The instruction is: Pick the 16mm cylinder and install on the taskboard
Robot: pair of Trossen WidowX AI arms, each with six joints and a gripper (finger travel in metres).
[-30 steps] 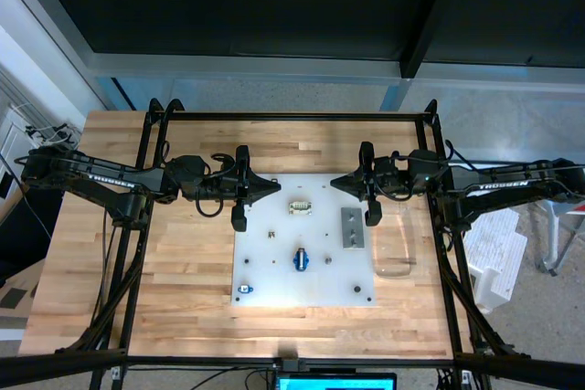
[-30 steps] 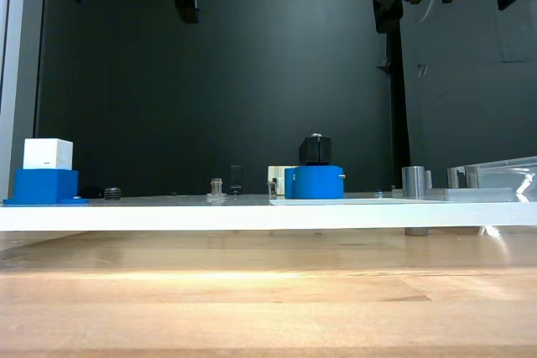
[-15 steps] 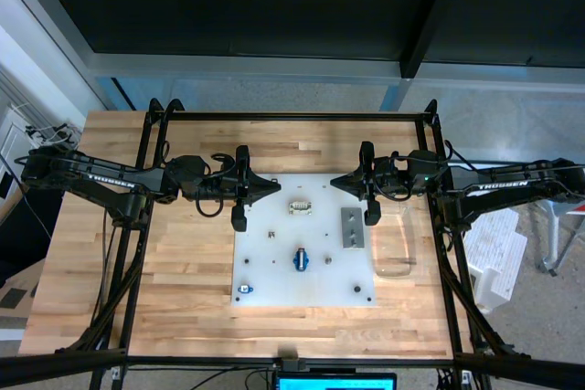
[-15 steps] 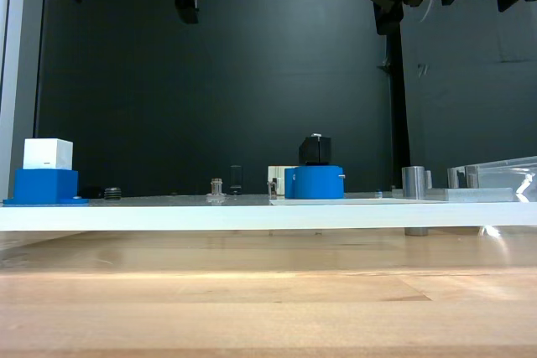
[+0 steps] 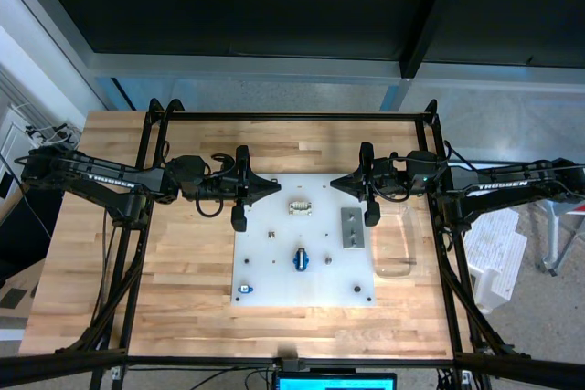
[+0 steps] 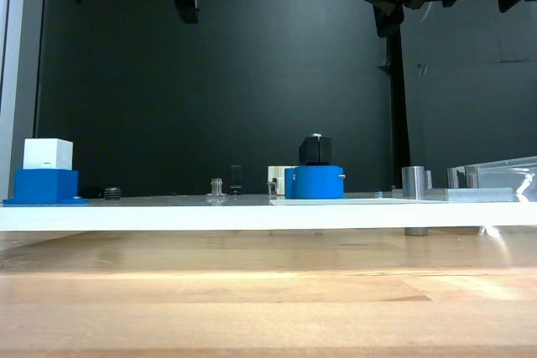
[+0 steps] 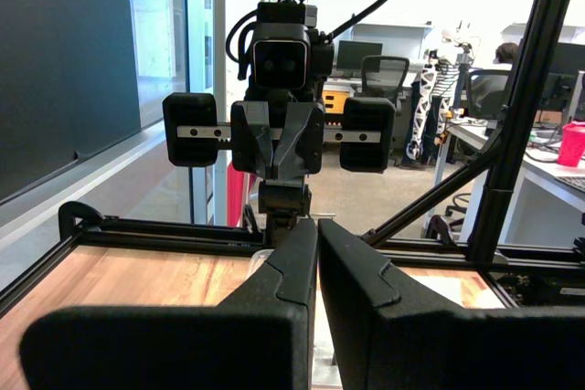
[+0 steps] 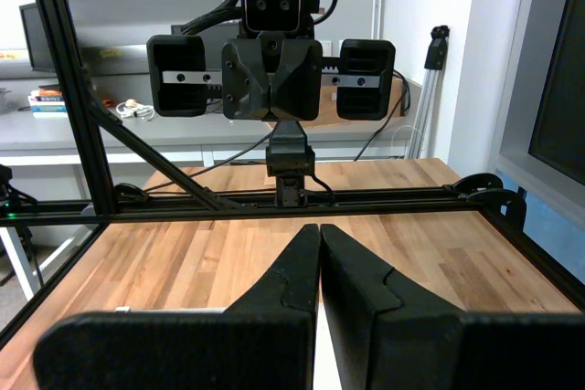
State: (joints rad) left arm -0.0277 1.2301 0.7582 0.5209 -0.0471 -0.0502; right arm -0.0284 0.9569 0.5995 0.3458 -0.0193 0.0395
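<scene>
The taskboard [image 5: 274, 271] is a white square plate lying mid-table, with a grey block [image 5: 352, 227], a beige connector [image 5: 299, 206] and a blue fitting [image 5: 300, 259] on it. A tiny silvery cylinder [image 5: 329, 260], which looks like the 16mm cylinder, stands upright on the board just right of the blue fitting, and the low view shows the same cylinder [image 6: 414, 182]. My left gripper [image 5: 277, 187] hangs shut and empty above the board's far left edge. My right gripper [image 5: 334, 184] faces it from the right, also shut and empty. Both are high above the cylinder.
A clear plastic tray [image 5: 395, 244] lies against the board's right side. Another small blue fitting [image 5: 243, 289] with a white cube sits at the board's near left corner. A black frame [image 5: 292, 117] surrounds the table.
</scene>
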